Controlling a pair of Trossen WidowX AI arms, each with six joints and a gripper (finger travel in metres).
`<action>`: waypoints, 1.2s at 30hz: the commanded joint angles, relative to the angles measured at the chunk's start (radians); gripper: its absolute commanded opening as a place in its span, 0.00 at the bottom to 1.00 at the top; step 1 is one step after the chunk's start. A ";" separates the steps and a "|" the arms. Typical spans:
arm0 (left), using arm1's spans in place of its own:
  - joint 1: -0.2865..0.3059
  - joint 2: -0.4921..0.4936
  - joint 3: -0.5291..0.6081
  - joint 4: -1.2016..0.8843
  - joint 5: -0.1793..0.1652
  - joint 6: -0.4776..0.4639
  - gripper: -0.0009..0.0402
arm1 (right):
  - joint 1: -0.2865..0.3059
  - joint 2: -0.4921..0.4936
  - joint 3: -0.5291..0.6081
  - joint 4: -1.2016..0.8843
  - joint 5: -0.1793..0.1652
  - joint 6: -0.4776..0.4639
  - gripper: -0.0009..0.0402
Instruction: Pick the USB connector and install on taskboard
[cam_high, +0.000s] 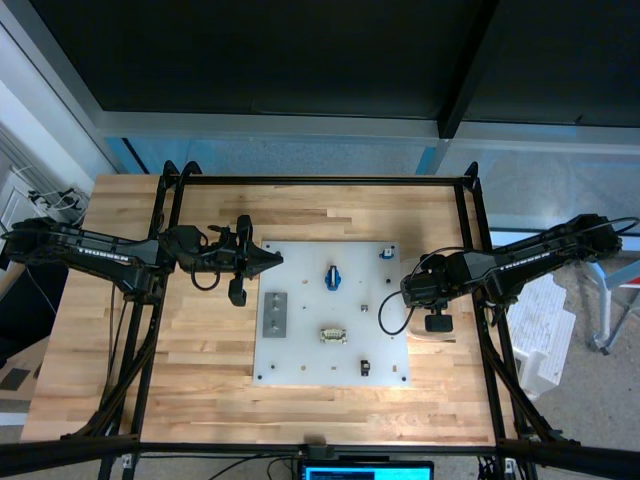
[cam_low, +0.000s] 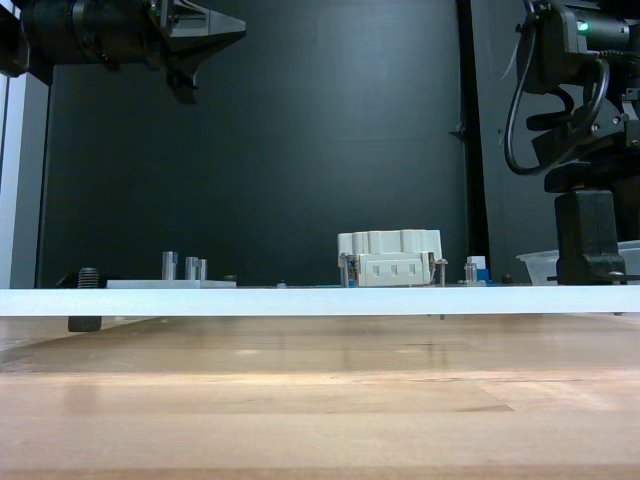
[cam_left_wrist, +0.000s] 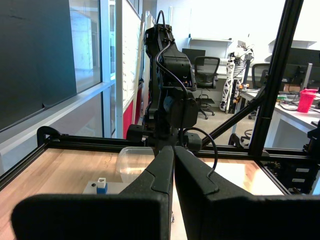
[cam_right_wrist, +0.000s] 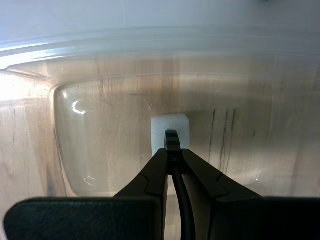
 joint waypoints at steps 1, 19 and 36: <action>0.000 0.000 0.000 0.000 0.000 0.000 0.02 | 0.000 -0.010 0.001 0.000 0.000 0.000 0.02; 0.000 0.000 0.000 0.000 0.000 0.000 0.02 | 0.005 -0.099 0.004 -0.037 0.000 0.035 0.02; 0.000 0.000 0.000 0.000 0.000 0.000 0.02 | 0.011 -0.161 -0.019 -0.025 -0.001 0.071 0.02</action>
